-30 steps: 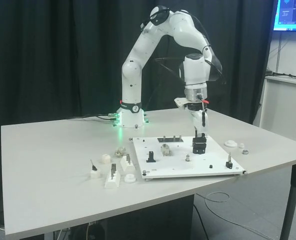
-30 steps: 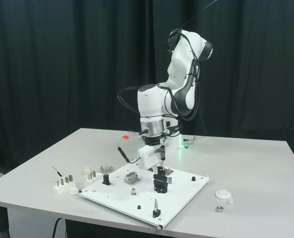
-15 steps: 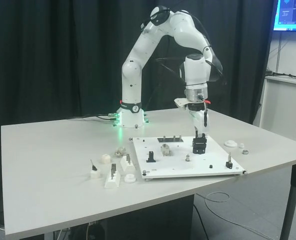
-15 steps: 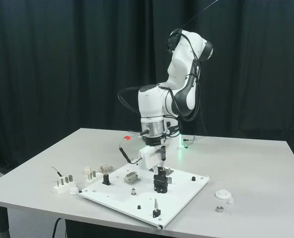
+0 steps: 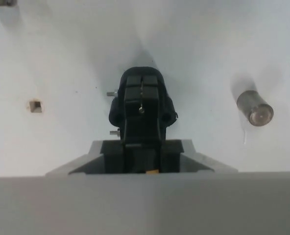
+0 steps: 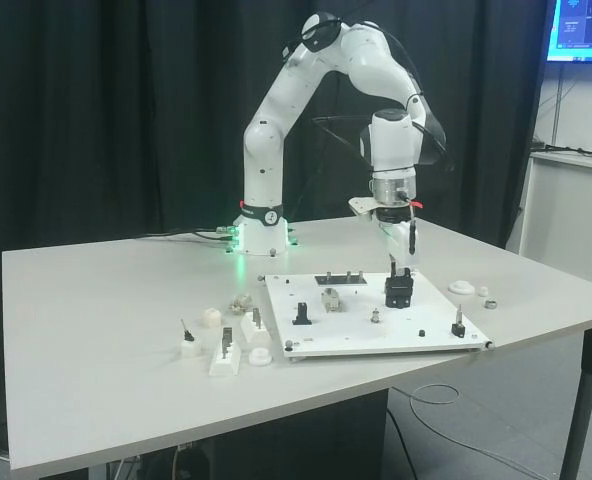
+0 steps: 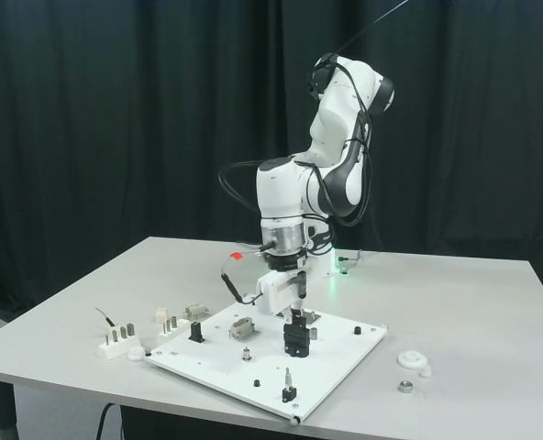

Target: Insert D-SUB.

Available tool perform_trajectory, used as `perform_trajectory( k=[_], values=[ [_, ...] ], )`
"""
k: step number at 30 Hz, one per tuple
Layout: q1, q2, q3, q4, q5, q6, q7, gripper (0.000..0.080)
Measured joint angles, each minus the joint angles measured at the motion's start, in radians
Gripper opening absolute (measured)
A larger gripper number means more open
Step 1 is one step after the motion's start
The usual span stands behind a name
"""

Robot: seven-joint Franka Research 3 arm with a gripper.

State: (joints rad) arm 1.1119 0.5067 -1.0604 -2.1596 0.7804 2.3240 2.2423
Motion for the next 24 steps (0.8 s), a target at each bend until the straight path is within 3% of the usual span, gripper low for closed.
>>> perform_trajectory(
  k=[12,13,17,18,23,24],
  values=[
    [-0.013,-0.001,-0.007,0.0,-0.008,-0.003,0.0,0.0147],
    [-0.013,-0.001,-0.008,0.0,-0.008,-0.004,0.0,0.0629],
    [-0.016,-0.003,-0.016,0.004,-0.008,-0.012,-0.004,0.0629],
    [-0.017,-0.004,-0.018,0.006,-0.009,-0.015,-0.007,0.0759],
    [-0.018,-0.005,-0.031,0.018,-0.024,-0.034,-0.015,0.0759],
    [-0.018,-0.006,-0.034,0.022,-0.028,-0.04,-0.015,0.079]
  ],
)
